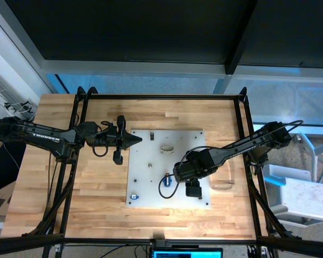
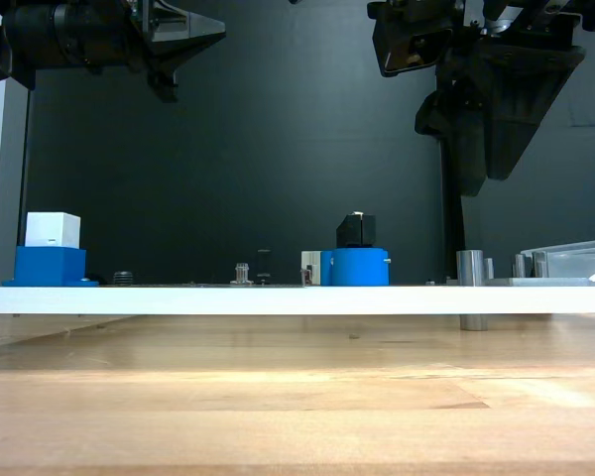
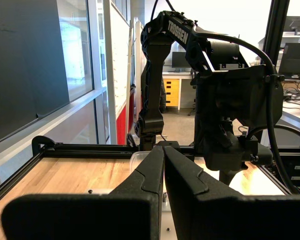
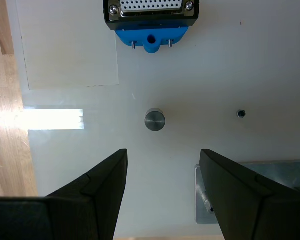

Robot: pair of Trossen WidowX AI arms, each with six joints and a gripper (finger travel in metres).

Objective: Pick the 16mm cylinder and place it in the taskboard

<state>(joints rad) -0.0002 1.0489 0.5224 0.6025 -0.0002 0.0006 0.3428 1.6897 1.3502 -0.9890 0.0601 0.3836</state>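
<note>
The clear plastic tray (image 1: 224,184) lies on the table (image 1: 97,183) just beside the right edge of the taskboard (image 1: 151,183); what is inside it I cannot tell. The taskboard itself holds the 16mm cylinder (image 4: 154,120). The cylinder stands upright in a hole in the right part of the plate. The low view shows its lower end coming out under the plate, and the right wrist view shows its round top.

The right arm (image 1: 247,142) reaches in from the right edge, bent downward over the right half of the board. The right gripper (image 4: 162,152) hangs directly above the cylinder, well apart from it. Its two fingers (image 4: 102,185) are spread wide and hold nothing. The left arm (image 1: 37,134) lies level along the far left part of the table. The left gripper (image 3: 163,150) points to the right at the left far edge of the board, high above the surface. Its fingers are pressed together with nothing between them.

Counted, there are two arms, two grippers, one cylinder, one board and one tray. On the board I see two blue fittings: one (image 2: 50,266) at the near left corner with a white block (image 2: 53,230) on it, and the other (image 2: 359,267) near the middle. There is also one beige connector (image 1: 167,148) in the far part and one grey metal block (image 4: 255,192) beside the cylinder.
</note>
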